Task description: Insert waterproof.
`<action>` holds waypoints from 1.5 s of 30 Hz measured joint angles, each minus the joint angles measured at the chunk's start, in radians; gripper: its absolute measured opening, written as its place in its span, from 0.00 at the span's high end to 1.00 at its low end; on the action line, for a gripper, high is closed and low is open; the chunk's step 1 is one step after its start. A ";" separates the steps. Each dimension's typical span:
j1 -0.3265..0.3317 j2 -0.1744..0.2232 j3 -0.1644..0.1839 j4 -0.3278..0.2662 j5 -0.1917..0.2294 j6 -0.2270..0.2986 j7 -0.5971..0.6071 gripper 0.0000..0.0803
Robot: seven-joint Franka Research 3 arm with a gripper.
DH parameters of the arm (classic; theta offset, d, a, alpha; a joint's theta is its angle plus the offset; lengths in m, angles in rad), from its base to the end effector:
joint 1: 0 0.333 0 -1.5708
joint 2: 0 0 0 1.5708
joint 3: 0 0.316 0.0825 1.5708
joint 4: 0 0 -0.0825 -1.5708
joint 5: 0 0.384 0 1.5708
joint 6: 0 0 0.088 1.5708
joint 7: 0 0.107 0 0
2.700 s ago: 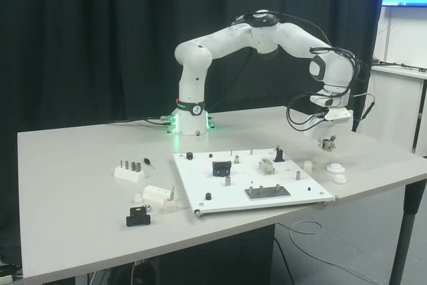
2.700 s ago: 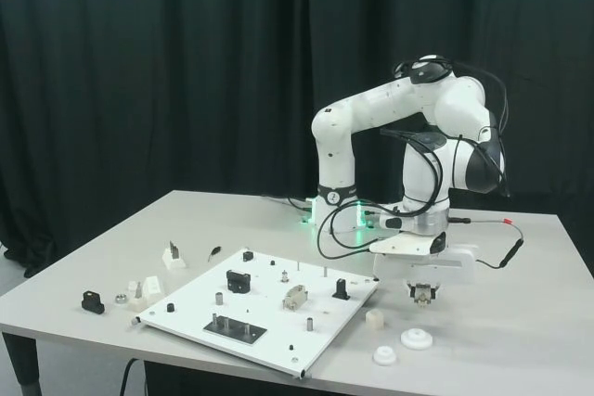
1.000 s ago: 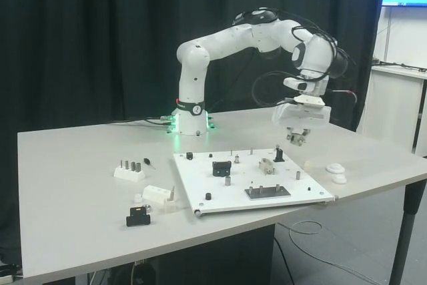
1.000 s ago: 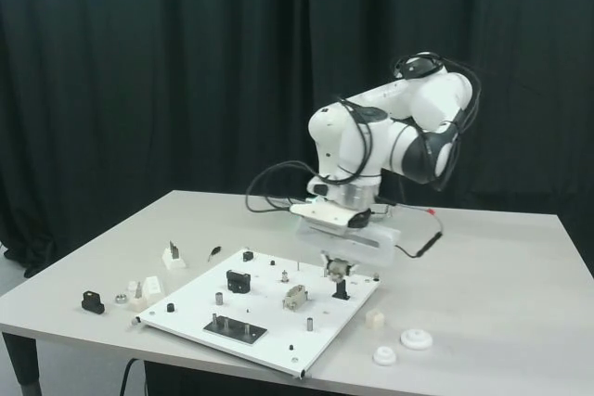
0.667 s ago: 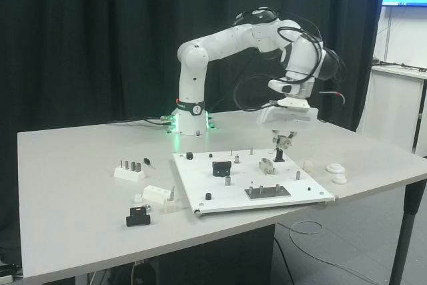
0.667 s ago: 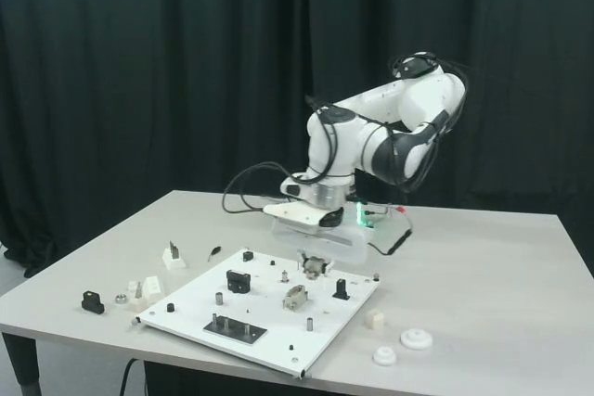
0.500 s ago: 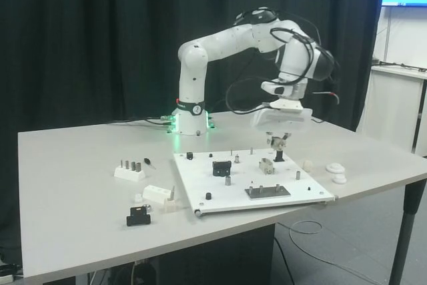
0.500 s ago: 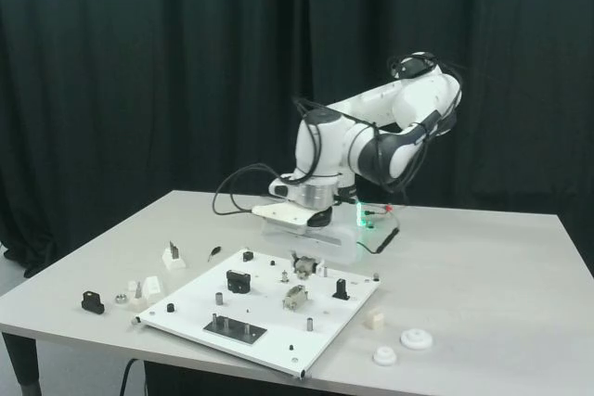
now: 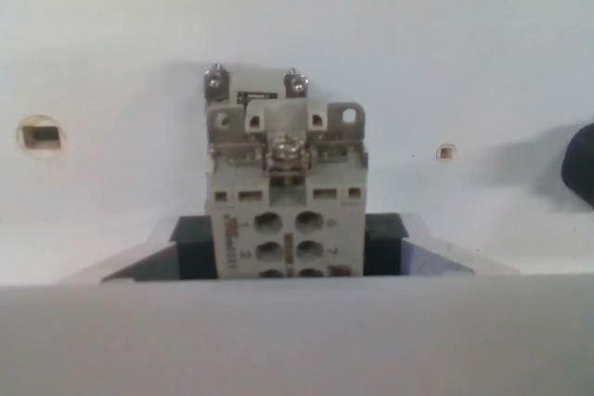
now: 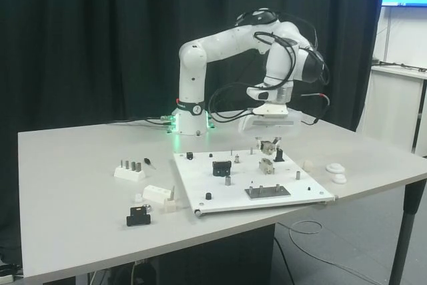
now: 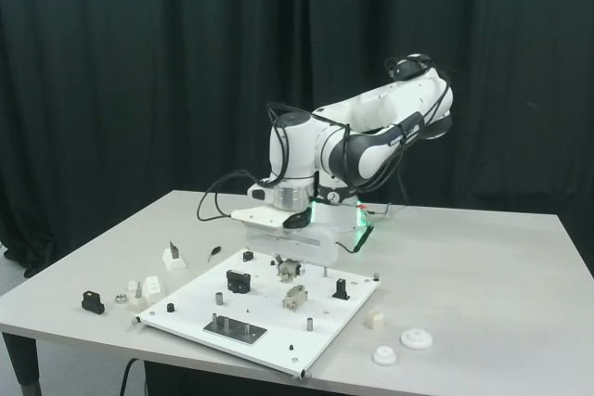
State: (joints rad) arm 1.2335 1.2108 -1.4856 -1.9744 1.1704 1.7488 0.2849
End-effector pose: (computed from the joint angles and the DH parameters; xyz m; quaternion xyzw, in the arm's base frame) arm 0.5787 0.0114 0.2710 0.8862 -0.4607 -0.0268 0.0427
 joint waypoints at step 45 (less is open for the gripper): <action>-0.010 0.044 0.030 -0.016 0.097 -0.011 0.002 0.61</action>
State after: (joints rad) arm 1.2231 1.2549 -1.4559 -1.9904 1.2674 1.7376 0.2873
